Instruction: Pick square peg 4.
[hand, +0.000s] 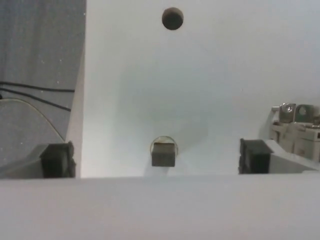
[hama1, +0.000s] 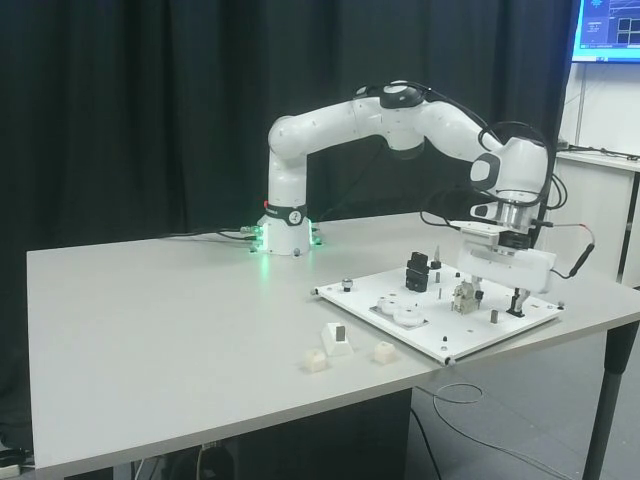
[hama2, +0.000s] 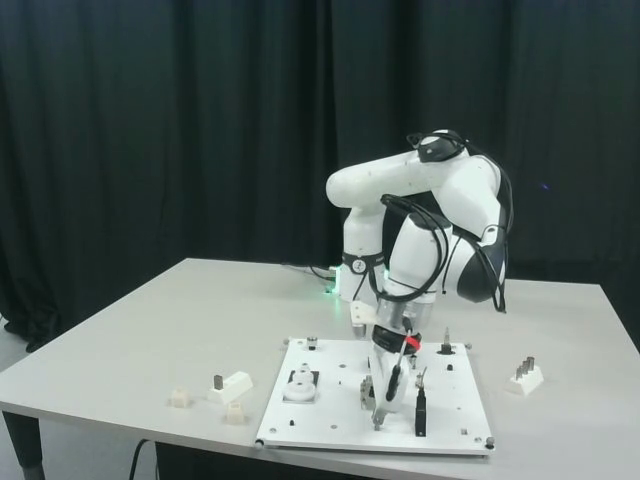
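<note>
The small square peg (hand: 163, 154) stands upright on the white board (hand: 200, 100), between the wide-open, empty gripper (hand: 156, 159) fingers; it looks light, stiff and smooth, best pinched across its two flat opposite sides.

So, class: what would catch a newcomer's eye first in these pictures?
The white arm, arching from its green-lit base over the white board at the table's corner. In the wrist view, a small square peg stands on the board between the open jaws of the gripper.
</note>
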